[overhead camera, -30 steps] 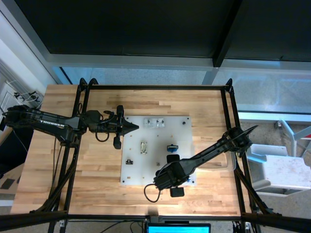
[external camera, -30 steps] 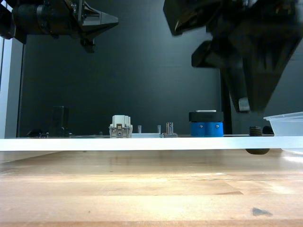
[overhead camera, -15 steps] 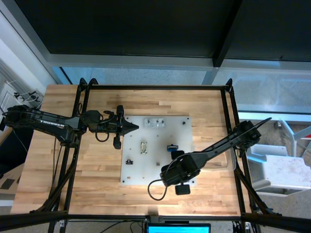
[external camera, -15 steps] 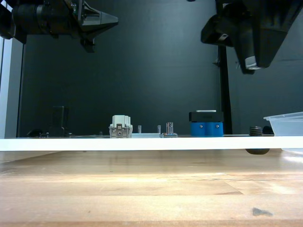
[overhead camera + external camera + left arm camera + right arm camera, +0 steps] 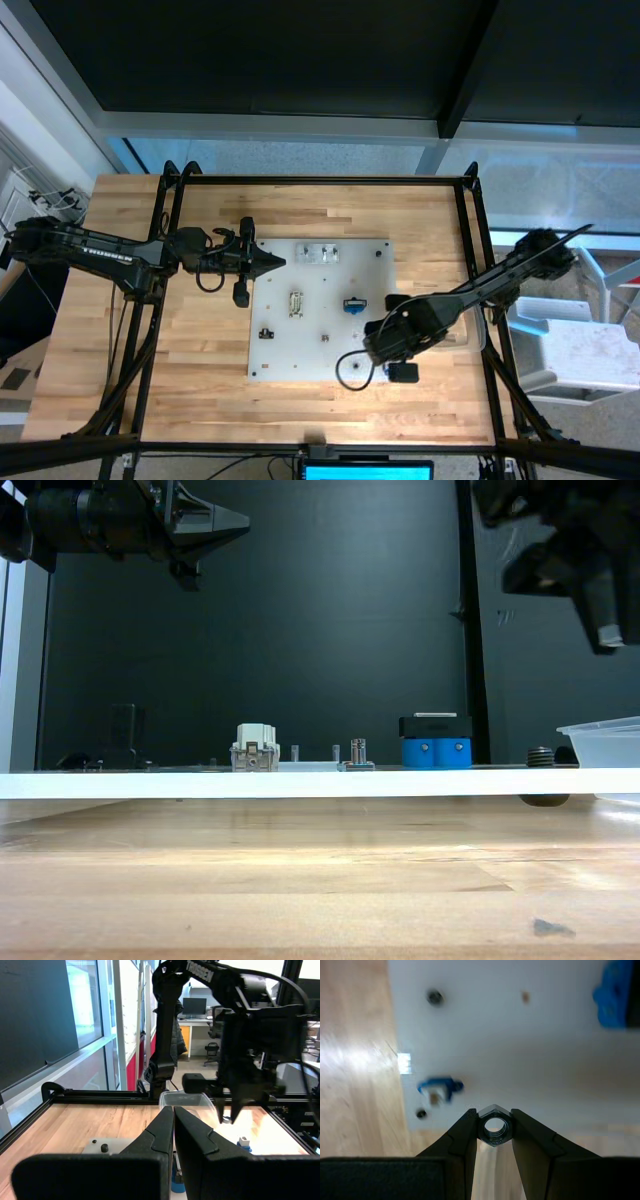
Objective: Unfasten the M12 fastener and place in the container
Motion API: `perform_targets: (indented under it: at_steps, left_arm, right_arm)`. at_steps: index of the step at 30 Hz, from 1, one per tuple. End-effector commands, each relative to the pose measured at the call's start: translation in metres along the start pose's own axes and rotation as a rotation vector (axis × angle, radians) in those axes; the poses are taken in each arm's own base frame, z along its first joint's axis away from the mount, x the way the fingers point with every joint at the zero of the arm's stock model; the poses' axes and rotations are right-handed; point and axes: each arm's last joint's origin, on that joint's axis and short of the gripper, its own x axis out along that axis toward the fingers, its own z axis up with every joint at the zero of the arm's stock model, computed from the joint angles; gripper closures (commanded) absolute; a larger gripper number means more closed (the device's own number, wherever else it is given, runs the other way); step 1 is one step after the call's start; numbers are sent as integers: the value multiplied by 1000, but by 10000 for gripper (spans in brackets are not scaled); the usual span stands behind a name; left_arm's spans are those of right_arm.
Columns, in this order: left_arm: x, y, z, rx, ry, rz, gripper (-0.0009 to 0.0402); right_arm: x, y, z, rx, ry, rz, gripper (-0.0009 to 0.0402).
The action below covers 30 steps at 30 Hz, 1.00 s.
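Wooden table (image 5: 120, 340): my right gripper (image 5: 494, 1119) clamps the M12 nut (image 5: 494, 1129) above the white board's (image 5: 300, 350) near-right edge; left gripper (image 5: 272, 262) hovers clenched at its left edge.

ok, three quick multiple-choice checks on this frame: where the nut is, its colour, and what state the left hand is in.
1. Where is the M12 nut?
A) on its stud
B) between the fingers of the right hand
C) in the container

2. What colour is the nut?
A) black
B) blue
C) silver

3. The left hand is:
A) shut, in the air above the left side of the board
B) wide open
C) shut on a part

Answers:
1 B: the right wrist view shows the nut clamped in the right hand, raised by the board's near right edge, and the stud shows bare ribs.
2 C: it is bright silver metal.
3 A: its fingers meet with nothing between them.
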Motion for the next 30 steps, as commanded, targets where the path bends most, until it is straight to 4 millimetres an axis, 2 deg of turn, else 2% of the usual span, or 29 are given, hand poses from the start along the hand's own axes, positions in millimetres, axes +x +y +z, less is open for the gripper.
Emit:
perform_targets:
  at_steps: [1,10,16,22,30]
  left_arm:
    - [0,0,0,0,0,0,393]
    - [0,0,0,0,0,0,393]
    - [0,0,0,0,0,0,393]
    - [0,0,0,0,0,0,393]
    - [0,0,0,0,0,0,393]
  right_arm:
    - [0,-10,-17,36,8,-6,386]
    - [2,-31,-56,113,25,-16,386]
    - [8,-40,-75,126,42,-27,386]
    - [20,-45,-86,114,88,-48,382]
    - [30,-45,-88,112,73,-39,327]
